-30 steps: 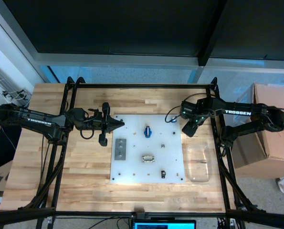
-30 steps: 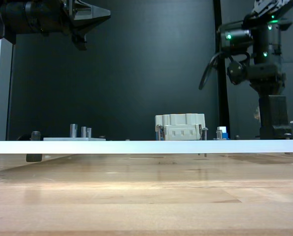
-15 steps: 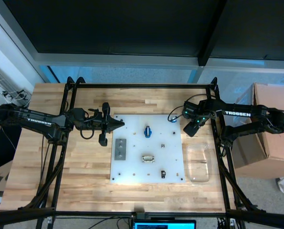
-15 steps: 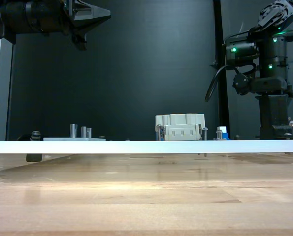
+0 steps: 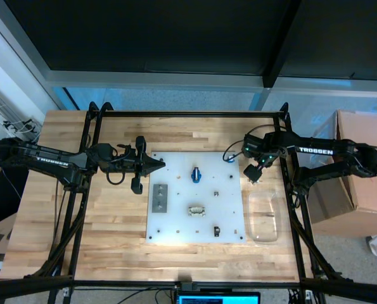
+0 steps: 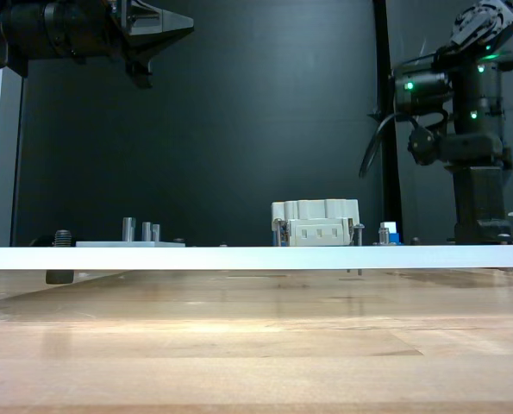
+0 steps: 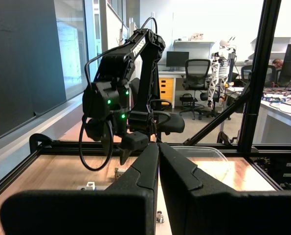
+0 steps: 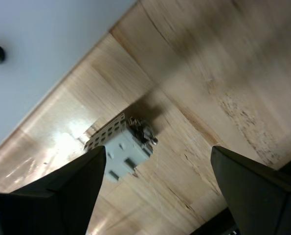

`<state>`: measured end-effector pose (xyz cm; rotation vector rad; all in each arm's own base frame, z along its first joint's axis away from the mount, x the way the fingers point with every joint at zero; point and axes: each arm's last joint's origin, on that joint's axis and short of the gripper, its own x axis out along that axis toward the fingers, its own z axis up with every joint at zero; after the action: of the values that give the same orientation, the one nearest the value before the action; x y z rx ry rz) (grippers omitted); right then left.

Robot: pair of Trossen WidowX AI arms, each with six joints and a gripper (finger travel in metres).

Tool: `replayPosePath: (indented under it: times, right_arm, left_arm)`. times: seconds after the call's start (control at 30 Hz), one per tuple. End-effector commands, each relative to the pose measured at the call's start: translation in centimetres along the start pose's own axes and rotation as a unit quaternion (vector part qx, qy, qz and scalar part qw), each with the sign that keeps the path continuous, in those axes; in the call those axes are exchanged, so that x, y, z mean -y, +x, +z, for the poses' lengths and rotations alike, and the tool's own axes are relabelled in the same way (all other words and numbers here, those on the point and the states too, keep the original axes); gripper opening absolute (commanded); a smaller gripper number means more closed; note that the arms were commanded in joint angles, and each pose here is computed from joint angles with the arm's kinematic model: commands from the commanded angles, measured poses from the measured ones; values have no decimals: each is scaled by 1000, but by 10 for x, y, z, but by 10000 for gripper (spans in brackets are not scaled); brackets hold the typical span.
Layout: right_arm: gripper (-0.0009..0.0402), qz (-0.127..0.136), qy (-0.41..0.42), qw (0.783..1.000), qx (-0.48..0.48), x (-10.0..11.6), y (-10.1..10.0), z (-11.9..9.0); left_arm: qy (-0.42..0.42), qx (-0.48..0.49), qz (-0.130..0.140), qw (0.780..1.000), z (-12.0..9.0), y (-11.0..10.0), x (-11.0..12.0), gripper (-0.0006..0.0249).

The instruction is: Remove the HAN10E connector from the taskboard and place in the container

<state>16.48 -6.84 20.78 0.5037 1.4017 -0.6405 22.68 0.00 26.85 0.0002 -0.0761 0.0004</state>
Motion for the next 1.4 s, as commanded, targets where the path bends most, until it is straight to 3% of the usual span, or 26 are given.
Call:
replayPosePath:
  times: [0.03, 0.4, 0.57, 1.13, 1.4]
  right_arm:
    - [323, 2, -3, 1000, 4, -1, -17, 2]
    - [326, 18, -26, 999, 39, -7, -89, 11]
    - [326, 29, -39, 997, 60, -11, -109, 11]
    - [326, 25, -38, 998, 49, -13, -104, 10]
    - [326, 14, 64, 998, 14, -13, -78, 4]
  left_arm:
    - [0, 0, 0, 1000, 0, 0, 0, 0]
    - [0, 0, 0, 1000, 0, 0, 0, 0]
    - [0, 0, 0, 1000, 0, 0, 0, 0]
    - [0, 0, 0, 1000, 0, 0, 0, 0]
    - [0, 0, 0, 1000, 0, 0, 0, 0]
